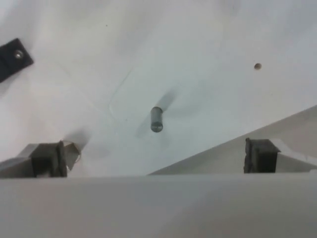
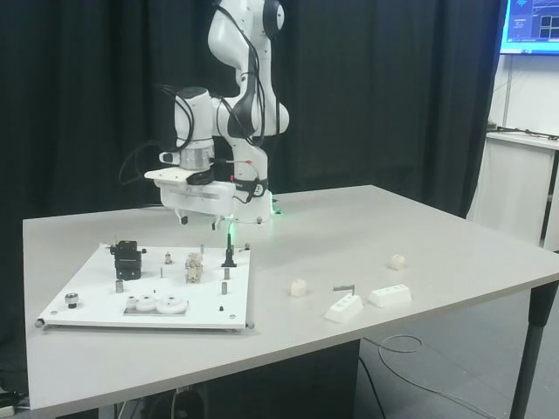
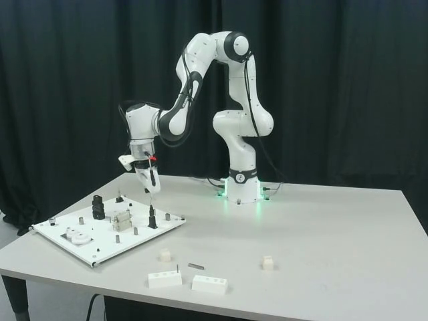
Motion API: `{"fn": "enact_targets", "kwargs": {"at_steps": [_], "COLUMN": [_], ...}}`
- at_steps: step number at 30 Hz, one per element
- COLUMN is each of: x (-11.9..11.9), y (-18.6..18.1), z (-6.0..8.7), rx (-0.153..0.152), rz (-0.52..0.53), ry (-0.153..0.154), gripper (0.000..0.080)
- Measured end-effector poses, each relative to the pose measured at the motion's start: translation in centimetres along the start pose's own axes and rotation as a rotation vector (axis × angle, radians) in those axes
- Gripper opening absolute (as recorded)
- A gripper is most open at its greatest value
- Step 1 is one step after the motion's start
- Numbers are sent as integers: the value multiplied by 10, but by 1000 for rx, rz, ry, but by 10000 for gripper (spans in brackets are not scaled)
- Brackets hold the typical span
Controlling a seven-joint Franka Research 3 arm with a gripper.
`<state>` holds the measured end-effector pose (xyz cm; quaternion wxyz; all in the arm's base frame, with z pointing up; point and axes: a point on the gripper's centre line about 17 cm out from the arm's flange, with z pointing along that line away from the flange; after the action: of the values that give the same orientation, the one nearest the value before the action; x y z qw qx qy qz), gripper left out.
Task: Pick round peg 1.
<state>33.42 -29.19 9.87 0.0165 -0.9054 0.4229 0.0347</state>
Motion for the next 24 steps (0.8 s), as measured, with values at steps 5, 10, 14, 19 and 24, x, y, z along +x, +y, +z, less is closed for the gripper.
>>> {"fn": "enact_targets", "kwargs": {"at_steps": [5, 10, 14, 19, 24], "x": [2, 3, 5, 9, 11], "y": [-2, -13, -31, -57, -86], "z": [-4, -10, -16, -23, -28], "rx": [10, 32, 56, 74, 80], "rz": [0, -1, -2, 6, 10], "ry": [8, 18, 28, 45, 73], "gripper": [800, 800, 800, 800, 800]}}
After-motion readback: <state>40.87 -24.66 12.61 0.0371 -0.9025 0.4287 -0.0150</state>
